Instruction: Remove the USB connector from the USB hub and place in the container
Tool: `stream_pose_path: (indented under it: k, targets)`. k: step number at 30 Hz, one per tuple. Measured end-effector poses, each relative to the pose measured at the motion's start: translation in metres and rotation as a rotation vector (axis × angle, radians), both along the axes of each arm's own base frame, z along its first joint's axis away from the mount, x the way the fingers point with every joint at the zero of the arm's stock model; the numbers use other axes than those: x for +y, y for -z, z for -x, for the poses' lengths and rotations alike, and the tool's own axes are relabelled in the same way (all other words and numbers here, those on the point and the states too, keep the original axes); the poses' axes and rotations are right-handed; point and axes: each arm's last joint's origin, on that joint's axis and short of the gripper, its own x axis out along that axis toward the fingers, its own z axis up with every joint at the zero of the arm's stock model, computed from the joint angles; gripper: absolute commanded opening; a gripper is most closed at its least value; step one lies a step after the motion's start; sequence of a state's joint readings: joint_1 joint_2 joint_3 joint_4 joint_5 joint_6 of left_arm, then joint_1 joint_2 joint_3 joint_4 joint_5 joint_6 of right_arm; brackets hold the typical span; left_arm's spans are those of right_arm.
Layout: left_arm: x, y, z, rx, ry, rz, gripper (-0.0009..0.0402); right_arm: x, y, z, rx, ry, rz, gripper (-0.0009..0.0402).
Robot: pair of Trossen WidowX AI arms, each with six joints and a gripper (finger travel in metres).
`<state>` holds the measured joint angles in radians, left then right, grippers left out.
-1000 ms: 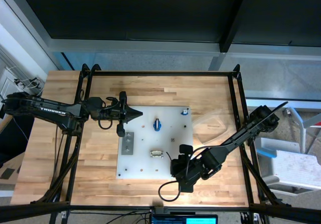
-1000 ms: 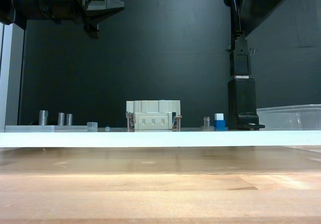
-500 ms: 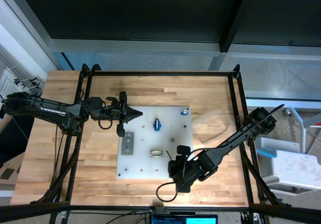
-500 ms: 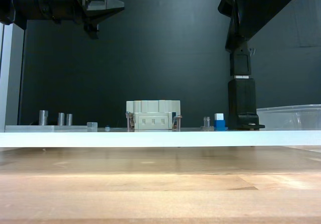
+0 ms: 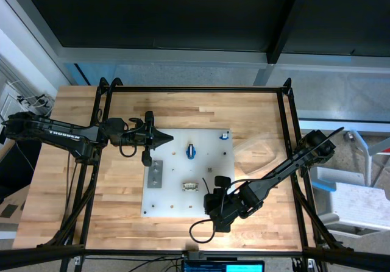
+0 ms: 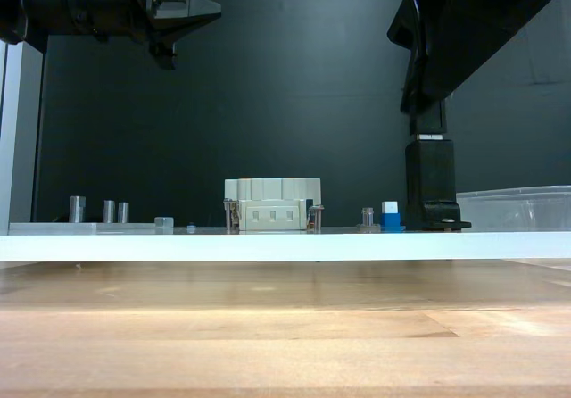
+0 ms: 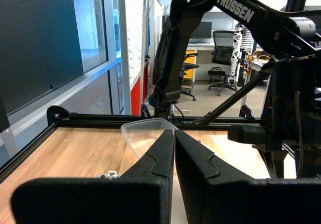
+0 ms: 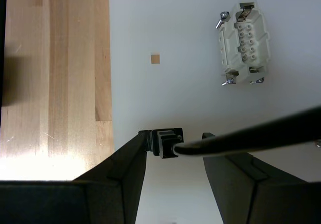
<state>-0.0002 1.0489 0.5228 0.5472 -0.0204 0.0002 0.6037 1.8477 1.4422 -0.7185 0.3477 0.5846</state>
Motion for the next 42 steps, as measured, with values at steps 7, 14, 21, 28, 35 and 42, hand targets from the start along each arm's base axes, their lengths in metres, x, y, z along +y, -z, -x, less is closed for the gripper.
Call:
stream_pose_path:
  k: [7,14,21,28,35,42]
  targets:
    - [0.000,0.000,0.000,0.000,0.000,0.000,0.0001,-0.001,0.000,-0.001,-0.001,-0.010,0.007,0.0090]
    - [0.000,0.000,0.000,0.000,0.000,0.000,0.0001,-0.001,0.000,-0.001,-0.005,-0.021,0.007,0.0028]
    - [0.000,0.000,0.000,0.000,0.000,0.000,0.0001,0.000,0.000,-0.001,-0.005,-0.033,0.013,0.0004]
    - [0.000,0.000,0.000,0.000,0.000,0.000,0.0001,-0.001,0.000,-0.001,-0.002,-0.034,0.016,-0.0001]
    - [0.000,0.000,0.000,0.000,0.000,0.000,0.0001,-0.002,-0.001,-0.002,-0.001,-0.042,0.023,0.0000]
    - [0.000,0.000,0.000,0.000,0.000,0.000,0.0001,-0.001,-0.005,-0.010,0.032,-0.063,0.042,0.0000]
